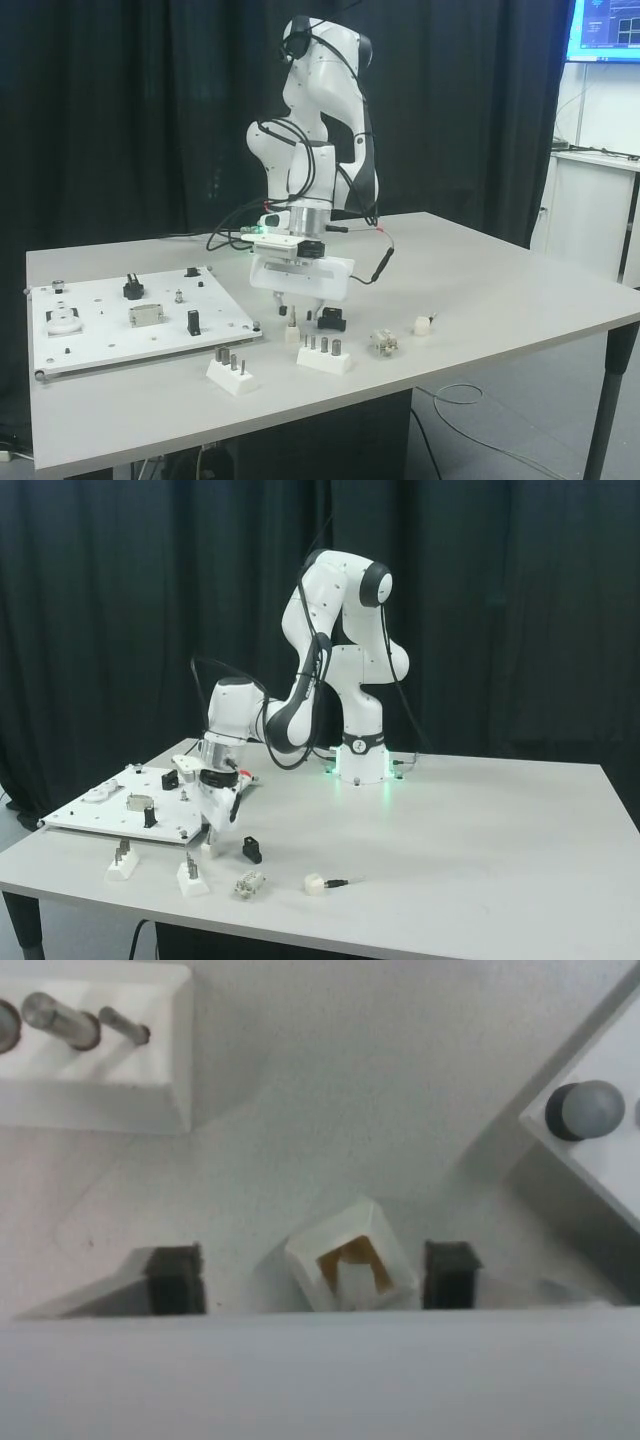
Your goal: Pick Ethernet.
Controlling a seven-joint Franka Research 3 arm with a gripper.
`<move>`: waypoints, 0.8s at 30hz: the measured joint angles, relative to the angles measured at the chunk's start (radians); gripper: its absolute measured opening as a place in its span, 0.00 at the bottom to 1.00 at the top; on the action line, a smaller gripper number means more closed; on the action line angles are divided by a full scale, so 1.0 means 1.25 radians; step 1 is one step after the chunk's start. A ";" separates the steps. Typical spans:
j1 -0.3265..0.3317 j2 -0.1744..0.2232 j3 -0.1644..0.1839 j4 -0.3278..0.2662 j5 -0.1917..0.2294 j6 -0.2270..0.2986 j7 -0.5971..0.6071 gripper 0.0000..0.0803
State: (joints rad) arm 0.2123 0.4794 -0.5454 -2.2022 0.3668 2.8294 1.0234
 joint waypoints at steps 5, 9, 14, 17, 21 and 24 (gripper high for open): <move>-0.003 0.003 0.001 0.000 0.000 0.000 0.000 0.64; -0.006 0.006 0.001 0.000 0.000 0.000 0.000 0.64; -0.011 0.009 0.001 0.000 0.000 0.000 -0.003 0.21; -0.015 0.009 0.001 0.000 0.000 0.000 -0.009 0.09; -0.019 0.008 0.001 0.000 0.000 0.000 -0.016 0.09; -0.019 0.005 0.000 0.001 0.000 0.000 -0.018 0.09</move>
State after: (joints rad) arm 0.1884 0.4851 -0.5453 -2.2006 0.3671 2.8294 1.0013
